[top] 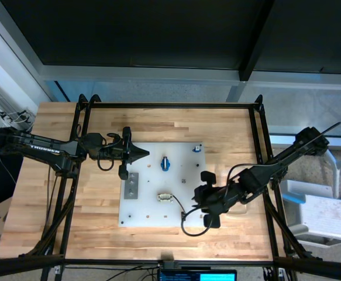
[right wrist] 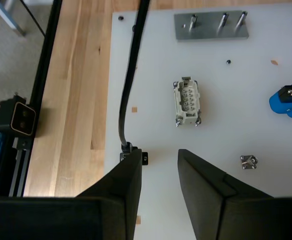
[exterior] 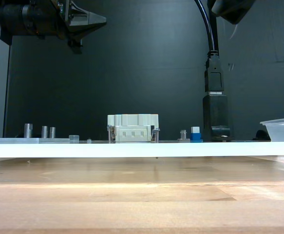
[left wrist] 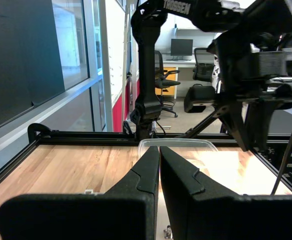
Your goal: Remove the USB connector from the USB hub and place in the container
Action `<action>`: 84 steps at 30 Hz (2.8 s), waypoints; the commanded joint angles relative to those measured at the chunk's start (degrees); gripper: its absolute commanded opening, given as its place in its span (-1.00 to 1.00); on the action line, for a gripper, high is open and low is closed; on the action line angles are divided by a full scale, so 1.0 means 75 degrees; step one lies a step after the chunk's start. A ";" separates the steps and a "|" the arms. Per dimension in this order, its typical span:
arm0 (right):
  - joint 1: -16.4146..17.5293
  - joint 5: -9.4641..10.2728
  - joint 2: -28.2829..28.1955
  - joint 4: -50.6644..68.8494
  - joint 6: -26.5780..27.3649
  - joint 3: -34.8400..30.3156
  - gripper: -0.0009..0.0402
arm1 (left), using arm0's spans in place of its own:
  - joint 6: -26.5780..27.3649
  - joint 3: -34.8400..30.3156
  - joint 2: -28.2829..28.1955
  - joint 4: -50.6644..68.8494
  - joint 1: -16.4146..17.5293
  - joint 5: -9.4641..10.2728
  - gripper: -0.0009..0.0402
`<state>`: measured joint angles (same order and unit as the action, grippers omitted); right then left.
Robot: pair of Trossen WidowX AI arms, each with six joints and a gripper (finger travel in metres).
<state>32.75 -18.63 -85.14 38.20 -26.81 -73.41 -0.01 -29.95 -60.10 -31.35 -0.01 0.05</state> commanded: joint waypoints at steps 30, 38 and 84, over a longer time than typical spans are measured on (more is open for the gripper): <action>0.0096 0.0428 -0.2215 0.1128 -0.0490 -0.1588 -0.23 | 0.0000 0.0000 -0.0003 -0.0003 0.0000 0.0000 -0.95; -0.0006 0.0431 -0.2474 0.0997 -0.0568 -0.1588 -0.23 | 0.0000 0.0000 -0.0003 -0.0003 0.0003 0.0000 -0.95; -0.0090 0.0373 -0.2672 0.0662 -0.0560 -0.1498 -0.96 | 0.0000 0.0000 -0.0003 -0.0003 0.0000 0.0000 -0.95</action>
<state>31.99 -15.46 -105.45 43.99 -31.00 -84.82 -0.01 -29.95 -60.12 -31.35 -0.01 0.05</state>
